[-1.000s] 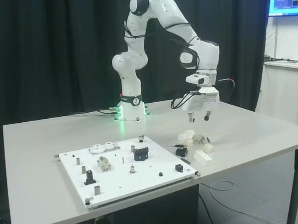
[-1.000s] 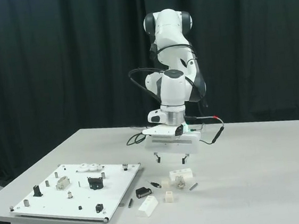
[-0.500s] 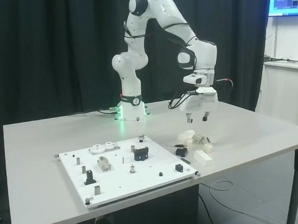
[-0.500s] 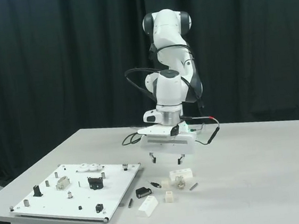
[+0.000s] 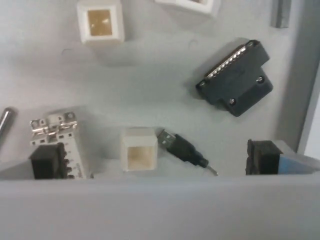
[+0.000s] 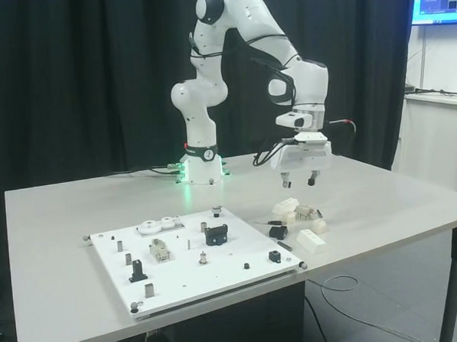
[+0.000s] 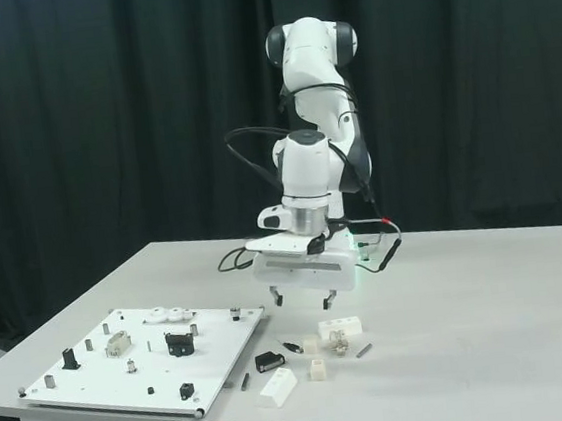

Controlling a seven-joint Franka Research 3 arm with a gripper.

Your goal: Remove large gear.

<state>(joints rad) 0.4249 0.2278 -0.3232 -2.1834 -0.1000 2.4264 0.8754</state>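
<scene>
One white board (image 6: 219, 275) lies on the bench (image 6: 55, 226), carrying two white gears (image 6: 158, 225) at its far edge. In the wrist view: two small white open-topped blocks (image 5: 139, 148), one black multi-pin connector (image 5: 237, 77), one black USB plug (image 5: 181, 147).

The arm (image 6: 236, 33) wears a smooth, glossy white plastic shell; the table (image 6: 54, 211) is matt grey and even; the assembly board (image 6: 226, 274) looks like smooth white plastic with a slight sheen; behind hangs a black cloth curtain (image 7: 99, 109) in soft folds; the D-sub connector (image 5: 235, 77) has a matt black plastic hood and shiny metal pins; the USB plug (image 5: 169, 139) ends in bright metal; the small square housings (image 5: 138, 149) are dull pale plastic.
</scene>
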